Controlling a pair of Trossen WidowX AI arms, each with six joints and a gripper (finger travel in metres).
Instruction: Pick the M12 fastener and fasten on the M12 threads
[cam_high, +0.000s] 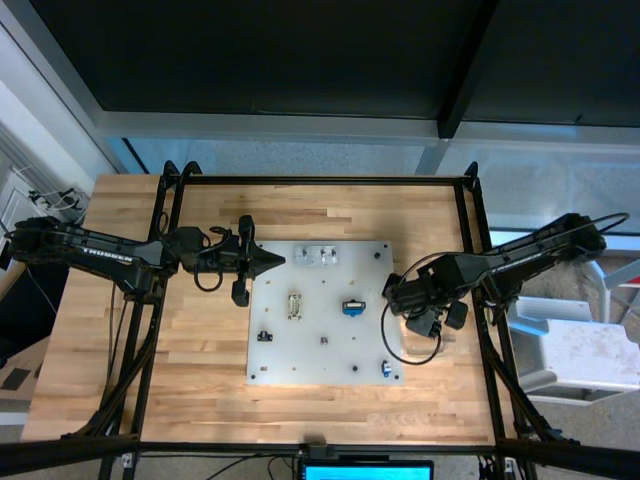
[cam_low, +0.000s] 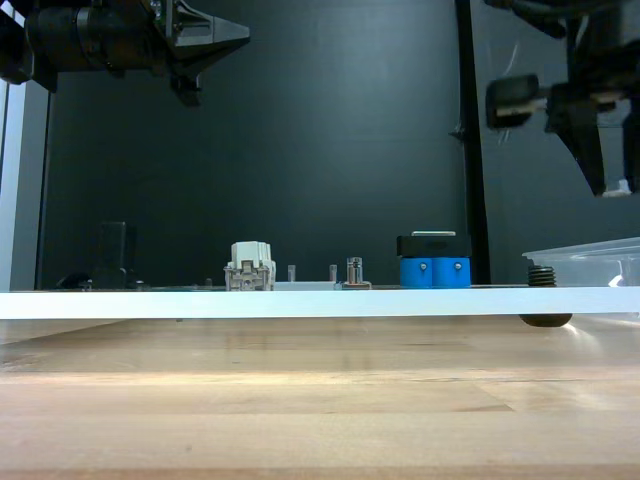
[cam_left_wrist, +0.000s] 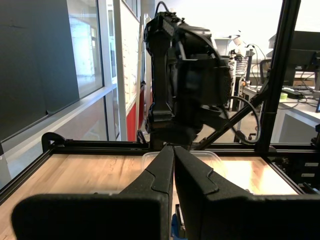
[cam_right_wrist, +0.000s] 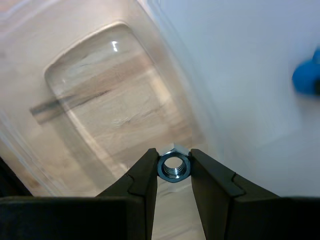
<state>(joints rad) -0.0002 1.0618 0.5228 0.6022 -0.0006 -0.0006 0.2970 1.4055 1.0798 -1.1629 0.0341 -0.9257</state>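
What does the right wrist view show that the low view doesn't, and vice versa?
Only right wrist view: the silver nut, bore visible, clamped in the right gripper. Only low view: the bare ribbed stud on the white board, and the left gripper parked high at left. Both: the right gripper hanging above the clear tray.

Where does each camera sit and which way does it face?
High view: above the near edge, looking down and away; left gripper at the white board's left edge, right gripper at its right.
Low view: table height, near edge, level; both grippers overhead, bare stud before the clear tray.
Left wrist view: on the left arm, along its shut fingers toward the right arm.
Right wrist view: on the right arm, past fingers clamping the nut into the tray.
Shared: low and right wrist views show the tray.
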